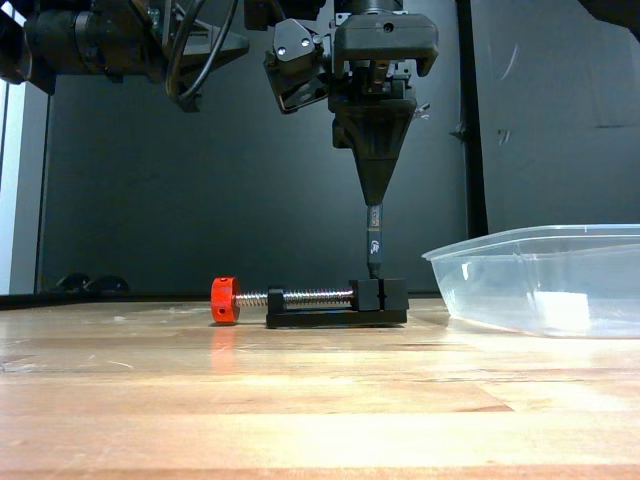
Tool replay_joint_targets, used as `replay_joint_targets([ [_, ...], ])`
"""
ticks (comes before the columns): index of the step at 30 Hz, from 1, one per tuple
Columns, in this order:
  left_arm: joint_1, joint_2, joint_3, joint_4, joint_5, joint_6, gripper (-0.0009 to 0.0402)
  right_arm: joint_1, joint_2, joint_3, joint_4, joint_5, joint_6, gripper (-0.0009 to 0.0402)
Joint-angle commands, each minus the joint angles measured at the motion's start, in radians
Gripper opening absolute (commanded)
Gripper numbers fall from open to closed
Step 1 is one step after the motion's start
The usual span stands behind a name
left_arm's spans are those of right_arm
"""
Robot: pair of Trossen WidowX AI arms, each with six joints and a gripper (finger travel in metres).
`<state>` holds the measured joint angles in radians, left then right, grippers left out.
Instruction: Pick the USB-C connector and install on taskboard
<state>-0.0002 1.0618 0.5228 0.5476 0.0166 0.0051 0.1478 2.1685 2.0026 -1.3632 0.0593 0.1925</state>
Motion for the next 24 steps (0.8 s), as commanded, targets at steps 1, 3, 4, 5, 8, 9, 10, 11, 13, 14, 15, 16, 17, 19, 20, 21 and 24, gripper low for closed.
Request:
replay_joint_targets([
  [1,0.000,0.000,0.000,0.000,0.000,0.000,0.0000,0.000,0.001,-0.008,0.013,-0.001,-0.003,0.0000],
  [3,0.000,0.000,0.000,0.000,0.000,0.000,0.0000,0.000,0.001,-0.013,0.018,-0.002,-0.003,0.0000],
  [4,0.000,0.000,0.000,0.000,0.000,0.000,0.0000,-0.001,0.001,-0.014,0.019,-0.002,-0.003,0.0000],
  [5,0.000,0.000,0.000,0.000,0.000,0.000,0.0000,-0.002,0.001,-0.015,0.019,-0.003,-0.004,0.0000],
  [8,0.000,0.000,0.000,0.000,0.000,0.000,0.0000,-0.002,0.001,-0.020,0.026,-0.004,-0.008,0.0000],
  [9,0.000,0.000,0.000,0.000,0.000,0.000,0.0000,-0.002,0.001,-0.024,0.031,-0.006,-0.011,0.0000],
  [10,0.000,0.000,0.000,0.000,0.000,0.000,0.0000,-0.002,0.001,-0.029,0.038,-0.008,-0.015,0.0000],
  [11,0.000,0.000,0.000,0.000,0.000,0.000,0.0000,-0.002,0.001,-0.034,0.044,-0.008,-0.018,0.0000],
  [13,0.000,0.000,0.000,0.000,0.000,0.000,0.0000,-0.004,0.001,-0.044,0.052,-0.009,-0.022,0.0000],
  [14,0.000,0.000,0.000,0.000,0.000,0.000,0.0000,-0.004,0.001,-0.047,0.055,-0.008,-0.024,0.0000],
  [15,0.000,0.000,0.000,0.000,0.000,0.000,0.0000,-0.004,0.001,-0.048,0.056,-0.008,-0.025,0.0000],
  [16,0.000,0.000,0.000,0.000,0.000,0.000,0.0000,-0.004,0.001,-0.049,0.056,-0.008,-0.026,0.0000],
  [17,0.000,0.000,0.000,0.000,0.000,0.000,0.0000,-0.004,0.001,-0.049,0.056,-0.008,-0.027,0.0000],
  [19,0.000,0.000,0.000,0.000,0.000,0.000,0.0000,-0.004,0.001,-0.049,0.056,-0.008,-0.027,0.0000],
  [20,0.000,0.000,0.000,0.000,0.000,0.000,0.0000,-0.004,0.001,-0.049,0.056,-0.008,-0.027,0.0000],
  [21,0.000,0.000,0.000,0.000,0.000,0.000,0.0000,-0.004,0.000,-0.049,0.055,-0.008,-0.027,0.0000],
  [24,0.000,0.000,0.000,0.000,0.000,0.000,0.0000,-0.004,-0.002,-0.049,0.055,-0.008,-0.026,0.0000],
])
